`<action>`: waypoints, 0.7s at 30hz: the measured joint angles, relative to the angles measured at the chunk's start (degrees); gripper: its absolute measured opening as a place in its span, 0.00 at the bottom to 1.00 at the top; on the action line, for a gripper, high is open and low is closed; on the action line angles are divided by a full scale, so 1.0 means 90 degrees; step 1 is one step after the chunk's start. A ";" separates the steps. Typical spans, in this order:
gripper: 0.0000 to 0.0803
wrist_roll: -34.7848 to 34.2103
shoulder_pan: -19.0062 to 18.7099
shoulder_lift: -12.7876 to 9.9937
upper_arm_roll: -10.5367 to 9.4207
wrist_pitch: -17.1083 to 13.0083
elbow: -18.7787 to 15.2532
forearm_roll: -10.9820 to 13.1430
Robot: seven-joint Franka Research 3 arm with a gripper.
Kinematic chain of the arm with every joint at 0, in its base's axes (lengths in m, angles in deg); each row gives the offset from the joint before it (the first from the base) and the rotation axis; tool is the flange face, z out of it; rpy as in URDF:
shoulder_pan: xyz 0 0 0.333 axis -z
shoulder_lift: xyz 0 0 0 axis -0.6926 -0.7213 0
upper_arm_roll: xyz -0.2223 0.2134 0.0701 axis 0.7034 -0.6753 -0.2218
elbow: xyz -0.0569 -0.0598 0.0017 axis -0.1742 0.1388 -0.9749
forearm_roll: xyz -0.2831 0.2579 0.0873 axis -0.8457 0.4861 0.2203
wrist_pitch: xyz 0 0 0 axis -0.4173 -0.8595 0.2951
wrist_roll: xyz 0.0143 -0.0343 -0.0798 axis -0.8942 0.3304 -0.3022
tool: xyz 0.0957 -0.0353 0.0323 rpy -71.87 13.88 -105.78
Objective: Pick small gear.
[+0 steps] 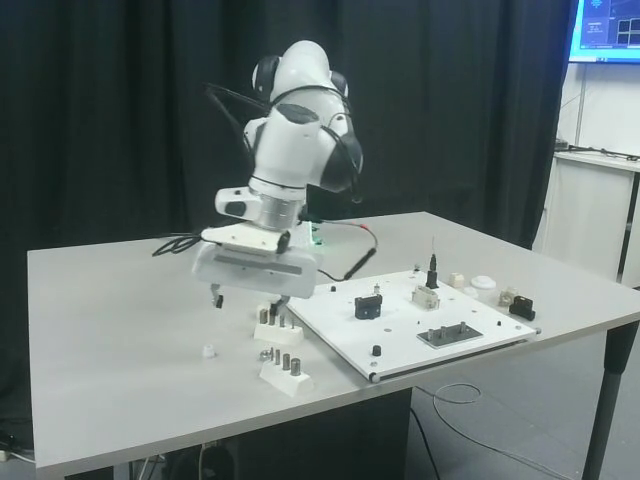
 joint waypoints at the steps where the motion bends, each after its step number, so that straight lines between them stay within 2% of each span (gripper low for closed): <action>1: 1.00 0.0123 0.0001 0.0016 0.0060 -0.0010 -0.0025 0.0104; 11: 1.00 0.1650 0.0004 0.0203 0.0599 -0.0171 -0.0444 0.1021; 21: 1.00 0.2440 0.0004 0.0427 0.0897 -0.0765 -0.1213 0.1949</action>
